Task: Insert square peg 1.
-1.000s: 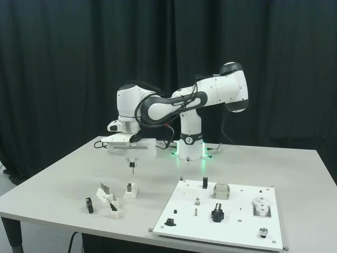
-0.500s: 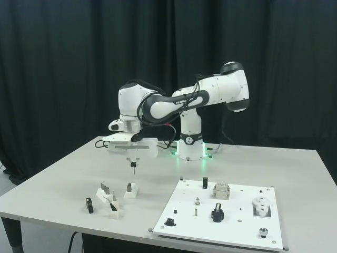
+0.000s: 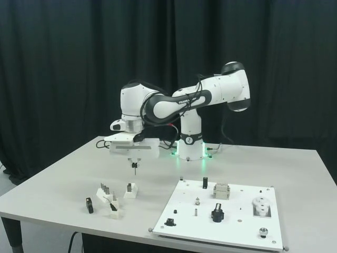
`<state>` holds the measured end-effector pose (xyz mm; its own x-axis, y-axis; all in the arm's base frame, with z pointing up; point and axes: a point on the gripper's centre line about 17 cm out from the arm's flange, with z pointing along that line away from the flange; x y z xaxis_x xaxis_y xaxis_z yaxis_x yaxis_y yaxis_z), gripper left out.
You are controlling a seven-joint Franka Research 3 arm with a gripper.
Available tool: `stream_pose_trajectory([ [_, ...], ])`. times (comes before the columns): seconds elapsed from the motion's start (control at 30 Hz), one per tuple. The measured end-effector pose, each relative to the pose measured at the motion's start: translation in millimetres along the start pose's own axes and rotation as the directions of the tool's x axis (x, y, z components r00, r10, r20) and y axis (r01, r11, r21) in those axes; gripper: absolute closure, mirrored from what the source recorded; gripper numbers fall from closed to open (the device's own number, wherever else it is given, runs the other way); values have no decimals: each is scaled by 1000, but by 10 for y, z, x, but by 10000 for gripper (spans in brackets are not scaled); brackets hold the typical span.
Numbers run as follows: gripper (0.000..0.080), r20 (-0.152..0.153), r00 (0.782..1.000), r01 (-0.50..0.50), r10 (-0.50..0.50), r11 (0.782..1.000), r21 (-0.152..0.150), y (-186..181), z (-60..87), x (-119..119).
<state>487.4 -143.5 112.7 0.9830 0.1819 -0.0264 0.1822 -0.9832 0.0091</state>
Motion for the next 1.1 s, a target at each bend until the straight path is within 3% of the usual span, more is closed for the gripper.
stream_pose_trajectory([
  [0.63,772,-11,999,38,-39,999,-12,-148,-53,132],
  [1.1,772,-29,999,38,-37,999,23,-566,-210,370],
])
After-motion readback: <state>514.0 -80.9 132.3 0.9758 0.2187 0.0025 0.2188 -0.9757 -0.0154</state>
